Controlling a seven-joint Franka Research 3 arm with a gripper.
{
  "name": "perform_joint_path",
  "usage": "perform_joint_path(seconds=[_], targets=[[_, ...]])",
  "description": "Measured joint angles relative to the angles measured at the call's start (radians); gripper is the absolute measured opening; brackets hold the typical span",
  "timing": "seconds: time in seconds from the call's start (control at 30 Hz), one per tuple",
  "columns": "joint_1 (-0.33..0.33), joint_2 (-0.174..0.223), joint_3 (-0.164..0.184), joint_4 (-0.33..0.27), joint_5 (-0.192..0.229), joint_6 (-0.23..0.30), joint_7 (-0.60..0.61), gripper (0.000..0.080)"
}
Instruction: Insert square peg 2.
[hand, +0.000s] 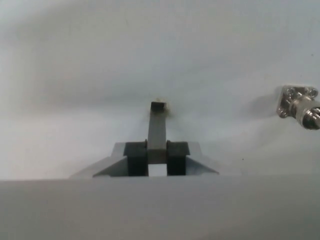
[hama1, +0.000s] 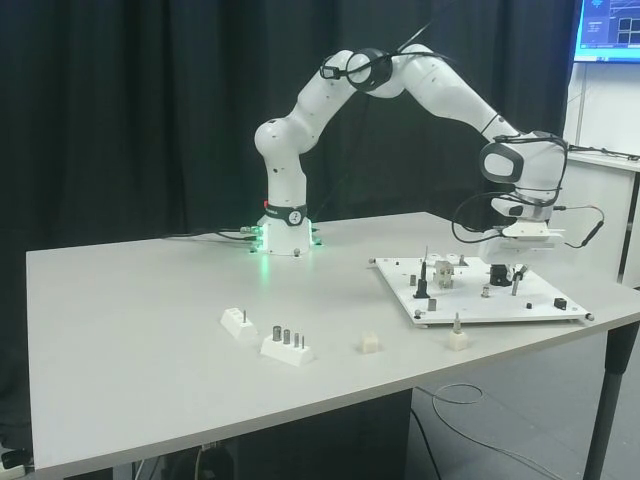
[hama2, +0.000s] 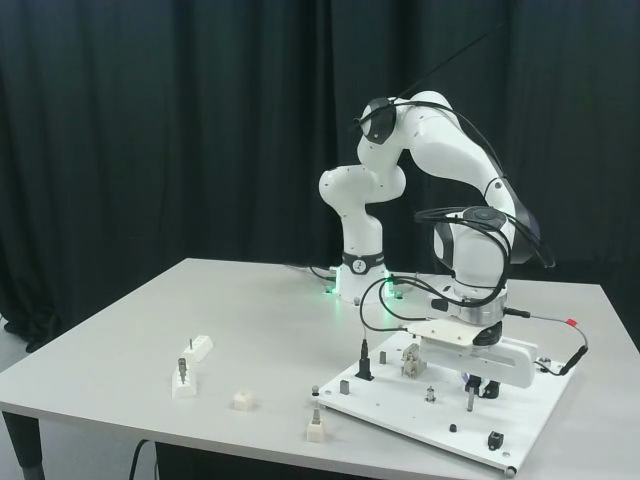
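In the wrist view my gripper (hand: 157, 151) is shut on a grey square peg (hand: 157, 127), with a black pad on each side of it. The peg points down, and its tip meets the white board (hand: 75, 75) at a small pale spot; whether it has entered a hole I cannot tell. From the first room view the gripper (hama1: 513, 268) hangs low over the right part of the board (hama1: 500, 308), the peg (hama1: 515, 284) beneath it. The second room view shows the gripper (hama2: 470, 382) and peg (hama2: 469, 397) over the board (hama2: 400, 418).
A metal connector fitting (hand: 300, 107) is bolted to the board near the peg. Other posts and fixtures (hama1: 430, 275) stand on the board. On the table sit white peg holders (hama1: 287, 346) (hama1: 238, 322) and small white blocks (hama1: 370, 342) (hama1: 457, 338). The board lies near the table's edge.
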Motion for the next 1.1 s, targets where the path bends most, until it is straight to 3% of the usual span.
perform_joint_path(seconds=[1.1], targets=[[0.000, 0.004, -0.005, 0.000, -0.008, 0.019, 0.000, 0.0075]])
